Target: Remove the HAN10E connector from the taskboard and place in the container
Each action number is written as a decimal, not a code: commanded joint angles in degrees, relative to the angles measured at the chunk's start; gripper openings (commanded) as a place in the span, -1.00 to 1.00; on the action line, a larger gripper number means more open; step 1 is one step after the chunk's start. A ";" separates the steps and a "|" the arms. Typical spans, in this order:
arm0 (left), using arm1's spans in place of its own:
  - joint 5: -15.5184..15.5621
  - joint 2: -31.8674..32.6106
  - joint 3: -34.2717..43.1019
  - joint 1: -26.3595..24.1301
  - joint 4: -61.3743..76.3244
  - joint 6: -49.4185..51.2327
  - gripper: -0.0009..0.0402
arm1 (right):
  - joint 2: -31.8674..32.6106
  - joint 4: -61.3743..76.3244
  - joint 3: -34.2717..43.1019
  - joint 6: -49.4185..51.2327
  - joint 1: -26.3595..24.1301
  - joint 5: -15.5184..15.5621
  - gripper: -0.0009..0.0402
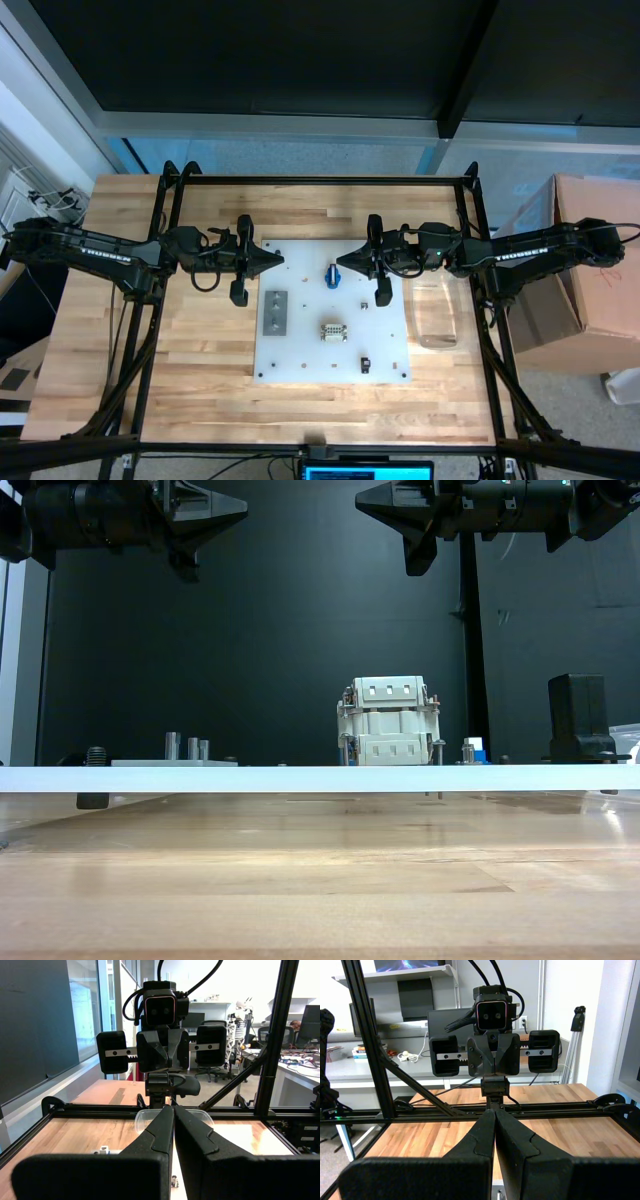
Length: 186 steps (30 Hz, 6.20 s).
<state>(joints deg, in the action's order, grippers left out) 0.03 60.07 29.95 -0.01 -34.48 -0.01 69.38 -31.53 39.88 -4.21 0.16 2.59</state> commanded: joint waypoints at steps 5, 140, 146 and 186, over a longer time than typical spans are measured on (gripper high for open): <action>-0.02 0.04 0.00 0.02 -0.02 0.00 -0.96 | 0.02 1.68 0.00 0.02 0.11 0.04 -0.96; -0.02 0.04 0.00 0.02 -0.04 0.00 -0.96 | 42.27 92.41 60.30 -15.93 19.58 -6.03 -0.92; -0.02 0.04 0.00 0.00 -0.04 0.00 -0.96 | 39.01 92.43 57.20 -20.22 22.60 -6.10 -0.92; -0.02 0.04 0.00 0.00 -0.04 0.00 -0.96 | 19.96 87.93 19.87 -52.57 51.17 -6.75 -0.82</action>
<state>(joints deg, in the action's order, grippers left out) 0.03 60.10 29.93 -0.01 -34.50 -0.01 89.25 56.34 59.96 -56.82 51.03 -3.73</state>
